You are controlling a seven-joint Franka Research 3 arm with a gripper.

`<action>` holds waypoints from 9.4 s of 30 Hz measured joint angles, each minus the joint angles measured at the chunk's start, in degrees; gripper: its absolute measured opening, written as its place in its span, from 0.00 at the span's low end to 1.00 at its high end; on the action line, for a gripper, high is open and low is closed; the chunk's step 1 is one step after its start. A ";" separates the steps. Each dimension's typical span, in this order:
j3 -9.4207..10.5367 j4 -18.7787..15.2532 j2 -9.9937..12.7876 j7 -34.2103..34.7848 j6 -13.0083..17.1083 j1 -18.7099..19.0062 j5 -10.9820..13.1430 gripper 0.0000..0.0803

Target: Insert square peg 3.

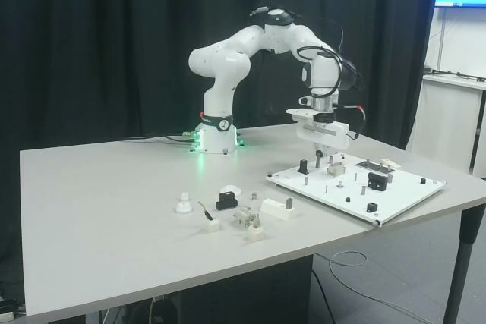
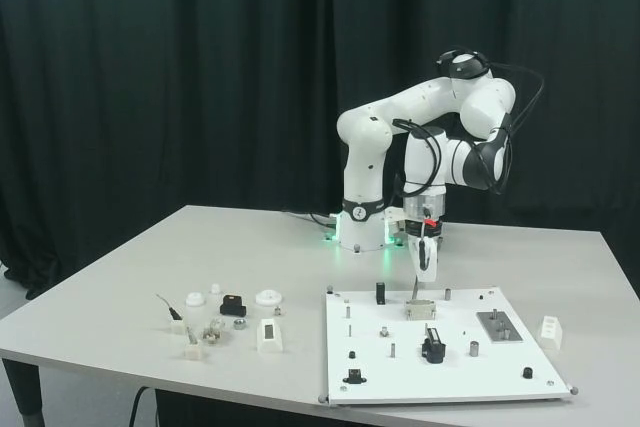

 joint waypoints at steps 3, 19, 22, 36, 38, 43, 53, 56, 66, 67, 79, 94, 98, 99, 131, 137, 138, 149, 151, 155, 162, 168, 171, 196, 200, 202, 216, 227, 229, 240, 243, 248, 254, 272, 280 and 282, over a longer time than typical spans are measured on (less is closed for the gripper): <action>-0.03 -0.03 0.00 -0.55 -0.07 -0.04 0.00 0.14; -0.32 -0.13 -0.07 -3.06 -1.00 -0.85 0.26 0.14; -0.32 -0.13 -0.11 -2.98 -1.13 -0.98 0.67 0.14; -0.45 -0.17 -0.76 -2.81 -1.59 -1.35 1.19 0.14; -0.46 -0.17 -0.78 -2.81 -1.60 -1.36 1.20 0.14; -0.46 -0.17 -0.78 -2.81 -1.61 -1.39 1.20 0.14; -0.46 -0.19 -0.78 -2.81 -1.64 -1.50 1.31 0.14; -0.47 -0.25 -0.78 -2.81 -1.65 -1.53 1.49 0.14; -0.57 -0.46 -0.78 -0.60 -1.66 -1.57 1.74 0.14; -0.57 -0.48 -0.78 -0.32 -1.64 -1.59 1.74 0.14; -0.60 -0.71 -0.73 2.56 -1.34 -1.62 1.74 0.14; -0.61 -0.57 -0.74 3.17 -1.48 -1.54 1.74 0.14; -0.61 -0.45 -0.77 3.04 -1.65 -1.51 1.74 0.14; -0.61 -0.43 -0.77 2.97 -1.69 -1.50 1.74 0.14; -1.30 -0.63 -0.79 1.29 -4.75 -3.77 3.21 0.14; -1.51 -0.66 -0.79 1.45 -5.75 -4.45 3.59 0.14; -1.53 -0.66 -0.79 1.45 -5.86 -4.53 3.66 0.14; -1.57 -0.62 -0.78 -0.50 -6.16 -4.63 3.94 0.14; -1.57 -0.62 -0.78 -0.86 -6.20 -4.63 4.04 0.14; -1.56 -0.60 -0.78 -1.31 -6.30 -4.62 4.26 0.14; -1.54 -0.57 -0.78 -1.93 -6.34 -4.61 4.64 0.14; -1.52 -0.57 -0.78 -2.29 -6.33 -4.61 4.65 0.14; -1.51 -0.57 -0.76 -2.43 -6.31 -4.61 4.65 0.14; -1.50 -0.65 -0.75 -8.65 -6.29 -4.56 4.51 0.14; -1.54 -0.65 -0.75 -10.23 -6.36 -4.51 4.42 0.14; -1.55 -0.65 -0.75 -11.23 -6.37 -4.46 4.32 0.14; -1.56 -0.56 -0.60 -19.80 -6.17 -4.20 3.56 0.14; -1.38 -0.55 -0.57 -22.08 -5.49 -3.96 3.54 0.14; -1.37 -0.55 -0.57 -22.08 -5.45 -3.94 3.54 0.14; -1.37 -0.55 -0.56 -19.17 -5.45 -3.92 3.57 0.14; -1.36 -0.53 -0.56 -17.53 -5.44 -3.86 3.60 0.14; -1.32 -0.53 -0.56 -15.25 -5.34 -3.74 3.71 0.14; -1.28 -0.53 -0.56 -12.38 -5.17 -3.65 3.80 0.14; -1.24 -0.60 -0.57 -6.18 -4.93 -3.64 4.20 0.14; -1.20 -0.64 -0.57 -3.56 -4.67 -3.52 4.25 0.14; -1.20 -0.65 -0.57 -2.89 -4.63 -3.50 4.26 0.14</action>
